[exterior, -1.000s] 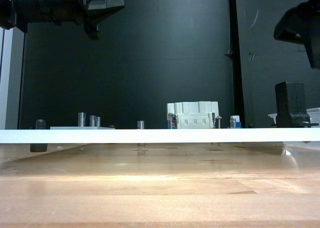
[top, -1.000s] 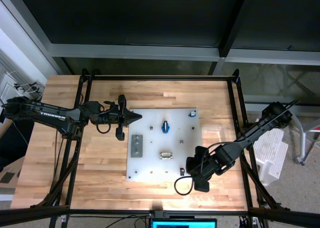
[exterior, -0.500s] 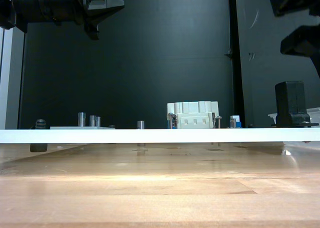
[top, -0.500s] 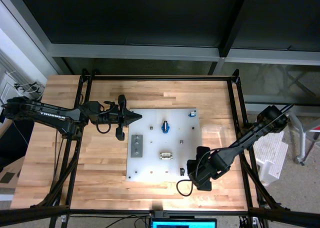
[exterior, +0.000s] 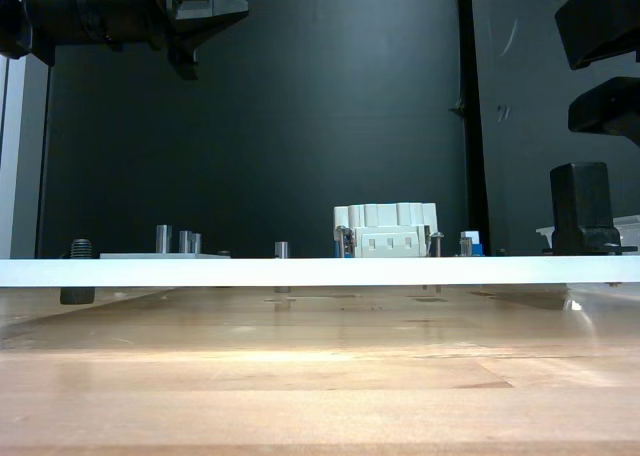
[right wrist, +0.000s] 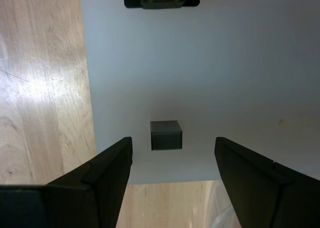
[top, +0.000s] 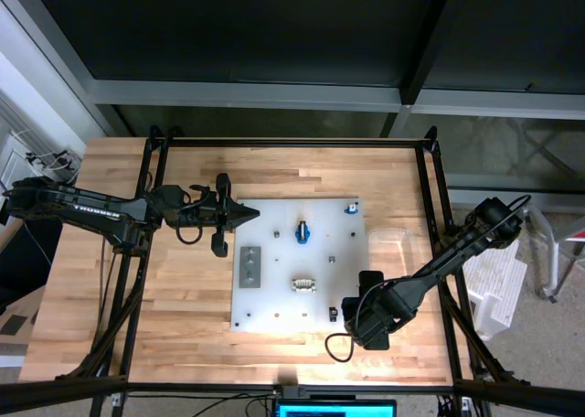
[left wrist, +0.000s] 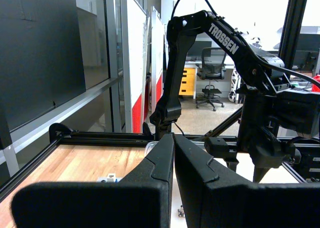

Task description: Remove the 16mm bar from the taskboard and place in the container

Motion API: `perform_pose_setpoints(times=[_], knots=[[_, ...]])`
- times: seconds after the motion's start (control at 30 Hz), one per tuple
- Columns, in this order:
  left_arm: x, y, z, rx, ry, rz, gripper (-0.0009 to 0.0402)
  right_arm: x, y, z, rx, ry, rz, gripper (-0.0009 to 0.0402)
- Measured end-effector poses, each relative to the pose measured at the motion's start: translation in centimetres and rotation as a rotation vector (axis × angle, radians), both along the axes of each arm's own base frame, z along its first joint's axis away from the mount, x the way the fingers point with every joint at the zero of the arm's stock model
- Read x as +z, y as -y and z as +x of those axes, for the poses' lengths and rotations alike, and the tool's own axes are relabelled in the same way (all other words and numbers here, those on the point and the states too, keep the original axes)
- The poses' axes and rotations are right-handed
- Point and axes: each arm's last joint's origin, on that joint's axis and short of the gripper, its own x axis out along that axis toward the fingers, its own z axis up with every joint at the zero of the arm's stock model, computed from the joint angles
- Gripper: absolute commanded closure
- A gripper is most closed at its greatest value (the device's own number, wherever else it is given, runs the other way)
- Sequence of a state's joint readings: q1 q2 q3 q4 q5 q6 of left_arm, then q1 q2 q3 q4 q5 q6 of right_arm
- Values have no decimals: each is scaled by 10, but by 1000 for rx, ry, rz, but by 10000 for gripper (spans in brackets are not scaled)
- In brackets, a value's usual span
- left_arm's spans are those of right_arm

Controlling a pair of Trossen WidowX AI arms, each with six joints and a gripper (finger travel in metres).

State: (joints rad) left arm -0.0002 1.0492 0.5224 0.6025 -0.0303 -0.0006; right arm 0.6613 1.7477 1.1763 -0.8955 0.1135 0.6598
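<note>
A: What is around the work place?
B: A light wooden table with a black metal frame on its edges. Behind it are dark panels and a grey beam.
A: And the rest of the room?
B: The floor is grey. Further away I see white partitions with red at the bottom, a yellow drawer cabinet and an office chair. The light there is bright.

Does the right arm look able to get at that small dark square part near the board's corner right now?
Probably yes: the right gripper hangs open over the small dark square part on the taskboard, nothing between. The left gripper is shut, high over its far-left corner.
</note>
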Motion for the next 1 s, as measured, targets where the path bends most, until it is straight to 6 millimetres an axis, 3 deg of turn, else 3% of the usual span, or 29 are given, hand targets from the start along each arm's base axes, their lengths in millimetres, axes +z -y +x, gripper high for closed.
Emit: perform_pose_setpoints(times=[0.33,0.9,1.0], knots=[[0,0,0,0,0,0,393,-5,-1,1,1,28,22,233],[0,0,0,0,0,0,393,-3,-1,1,0,37,30,388],[0,0,0,0,0,0,393,2,1,-1,0,48,39,391]])
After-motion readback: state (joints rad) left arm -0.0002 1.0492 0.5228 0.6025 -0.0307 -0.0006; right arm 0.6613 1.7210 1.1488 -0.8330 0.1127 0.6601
